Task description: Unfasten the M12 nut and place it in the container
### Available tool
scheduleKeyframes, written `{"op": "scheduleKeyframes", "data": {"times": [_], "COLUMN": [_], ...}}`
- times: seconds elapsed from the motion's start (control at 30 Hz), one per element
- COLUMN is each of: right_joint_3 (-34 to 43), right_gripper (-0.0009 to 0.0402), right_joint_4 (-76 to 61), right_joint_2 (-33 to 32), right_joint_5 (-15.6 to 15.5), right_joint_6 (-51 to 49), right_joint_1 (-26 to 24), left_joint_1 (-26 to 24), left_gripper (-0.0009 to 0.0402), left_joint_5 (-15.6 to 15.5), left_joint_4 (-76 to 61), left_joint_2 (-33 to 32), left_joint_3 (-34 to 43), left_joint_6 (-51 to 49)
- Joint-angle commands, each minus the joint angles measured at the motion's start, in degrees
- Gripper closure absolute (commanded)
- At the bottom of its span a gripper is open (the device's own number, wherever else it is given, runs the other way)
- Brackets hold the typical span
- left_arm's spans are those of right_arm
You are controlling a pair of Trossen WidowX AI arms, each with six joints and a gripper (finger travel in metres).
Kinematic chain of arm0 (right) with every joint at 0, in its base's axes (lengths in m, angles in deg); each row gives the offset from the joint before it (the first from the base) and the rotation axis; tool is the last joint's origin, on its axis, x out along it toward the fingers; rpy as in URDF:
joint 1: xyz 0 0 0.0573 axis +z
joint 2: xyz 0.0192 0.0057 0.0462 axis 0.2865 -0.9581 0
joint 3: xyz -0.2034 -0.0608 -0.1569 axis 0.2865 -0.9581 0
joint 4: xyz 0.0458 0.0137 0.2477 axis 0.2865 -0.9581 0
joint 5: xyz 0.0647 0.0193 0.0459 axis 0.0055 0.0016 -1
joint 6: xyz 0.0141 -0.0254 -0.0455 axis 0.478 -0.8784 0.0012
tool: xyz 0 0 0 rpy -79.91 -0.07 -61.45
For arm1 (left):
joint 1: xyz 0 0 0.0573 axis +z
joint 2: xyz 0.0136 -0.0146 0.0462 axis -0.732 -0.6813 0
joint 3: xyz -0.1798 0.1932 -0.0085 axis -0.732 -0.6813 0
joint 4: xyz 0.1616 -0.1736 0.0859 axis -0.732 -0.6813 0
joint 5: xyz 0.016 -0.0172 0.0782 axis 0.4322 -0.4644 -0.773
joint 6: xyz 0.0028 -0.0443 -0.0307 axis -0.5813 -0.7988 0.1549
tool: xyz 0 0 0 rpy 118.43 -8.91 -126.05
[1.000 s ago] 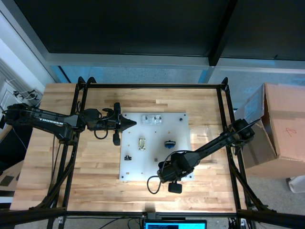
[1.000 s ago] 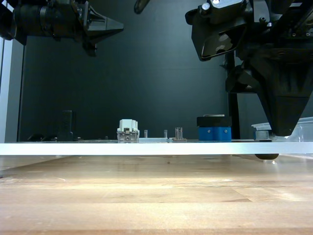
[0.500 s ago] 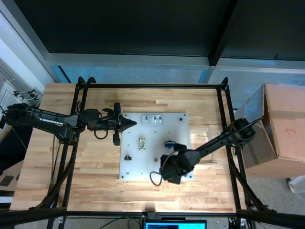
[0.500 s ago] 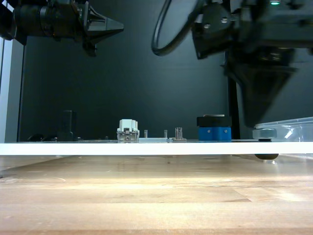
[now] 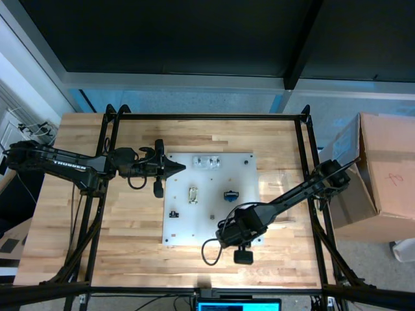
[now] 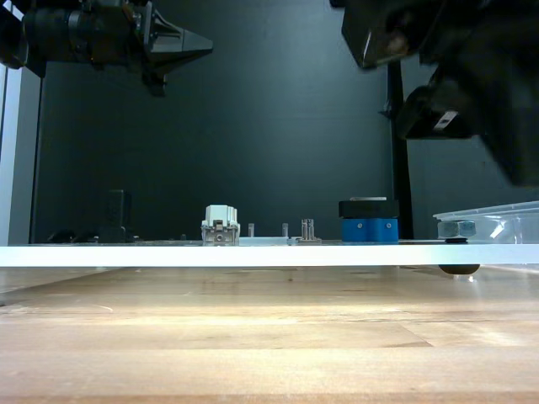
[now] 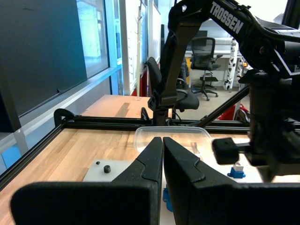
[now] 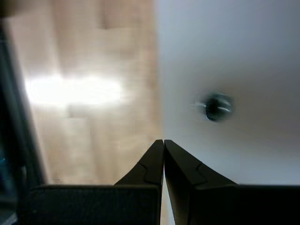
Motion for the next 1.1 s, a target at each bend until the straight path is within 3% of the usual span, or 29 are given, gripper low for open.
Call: {"op": "scheduleKeyframes", "data": {"times": [0.03, 0.3, 0.53, 0.57, 0.73, 0.77, 0.9, 1.1], "right_joint_3": [-0.4, -1.7, -1.8, -1.8, -0.1, 0.4, 1.2, 1.8], "right_gripper": [0.0393, 0.0393, 0.0394, 0.0393, 0.0393, 0.0394, 0.0393, 0.0393], "right_joint_4": [0.9, 3.9, 3.1, 2.8, -5.4, -6.4, -6.8, -6.7], "right_joint_2": [0.0, -2.1, -2.3, -2.2, -1.3, -1.2, -0.9, -0.7], "right_joint_5": [0.8, 1.0, 4.0, 5.2, 19.8, 20.5, 18.1, 9.5], "right_joint_6": [-0.5, -0.3, 0.0, 0.1, 4.1, 4.5, 4.6, 4.0], "right_joint_1": [-0.1, -0.2, -0.2, -0.2, -0.1, -0.1, -0.1, -0.1], "left_joint_1": [0.0, 0.0, 0.0, 0.0, 0.0, 0.0, 0.0, 0.0], "left_gripper": [0.0393, 0.0393, 0.0393, 0.0393, 0.0393, 0.0393, 0.0393, 0.0393], "left_joint_5": [0.0, 0.0, 0.0, 0.0, 0.0, 0.0, 0.0, 0.0], "left_joint_4": [0.0, 0.0, 0.0, 0.0, 0.0, 0.0, -0.1, 0.0], "left_joint_2": [0.0, 0.0, 0.0, 0.0, 0.0, 0.0, 0.0, 0.0], "left_joint_3": [0.0, 0.0, 0.0, 0.0, 0.0, 0.0, 0.0, 0.0], "left_joint_6": [0.0, 0.0, 0.0, 0.0, 0.0, 0.0, 0.0, 0.0]}}
